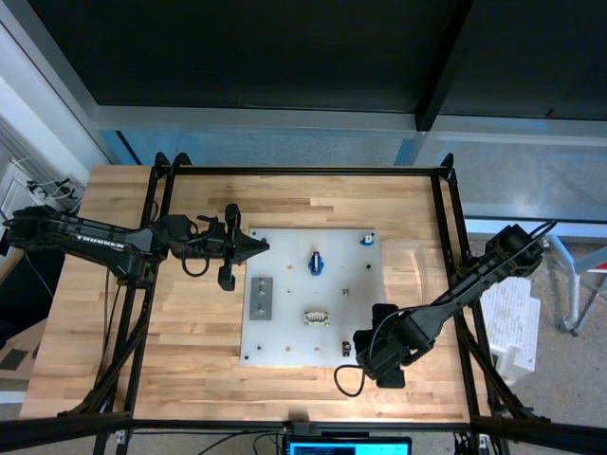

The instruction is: Pick the 16mm bar and install on taskboard

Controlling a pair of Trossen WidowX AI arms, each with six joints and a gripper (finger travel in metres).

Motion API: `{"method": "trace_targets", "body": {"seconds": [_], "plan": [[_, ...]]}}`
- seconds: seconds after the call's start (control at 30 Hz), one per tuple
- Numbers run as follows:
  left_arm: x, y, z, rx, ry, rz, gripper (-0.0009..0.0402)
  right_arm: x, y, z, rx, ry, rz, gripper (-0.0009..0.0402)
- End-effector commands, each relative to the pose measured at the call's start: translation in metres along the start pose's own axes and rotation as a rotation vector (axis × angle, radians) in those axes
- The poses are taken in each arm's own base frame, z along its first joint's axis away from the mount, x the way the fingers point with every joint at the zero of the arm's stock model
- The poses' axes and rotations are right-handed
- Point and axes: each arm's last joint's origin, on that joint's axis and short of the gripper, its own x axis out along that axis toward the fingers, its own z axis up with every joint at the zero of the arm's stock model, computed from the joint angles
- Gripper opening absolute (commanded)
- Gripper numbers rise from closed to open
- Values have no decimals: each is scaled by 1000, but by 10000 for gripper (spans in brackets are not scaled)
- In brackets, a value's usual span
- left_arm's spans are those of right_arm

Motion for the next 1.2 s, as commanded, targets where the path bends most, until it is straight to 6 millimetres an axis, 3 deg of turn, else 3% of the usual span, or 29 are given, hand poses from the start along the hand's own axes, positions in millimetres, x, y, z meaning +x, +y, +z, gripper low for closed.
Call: {"method": "trace_targets", "body": {"seconds": [0.03,0.37,0.77,1.2], "plan": [[0,0,0,0,0,0,0,-1,0,0,0,-4,1,270],[0,0,0,0,0,0,0,-16,-13,4,2,-43,14,270],[0,0,0,0,0,0,0,-48,-71,26,-5,-171,-12,270],[0,0,0,0,0,0,0,-86,-125,37,-23,-387,-49,270]]}}
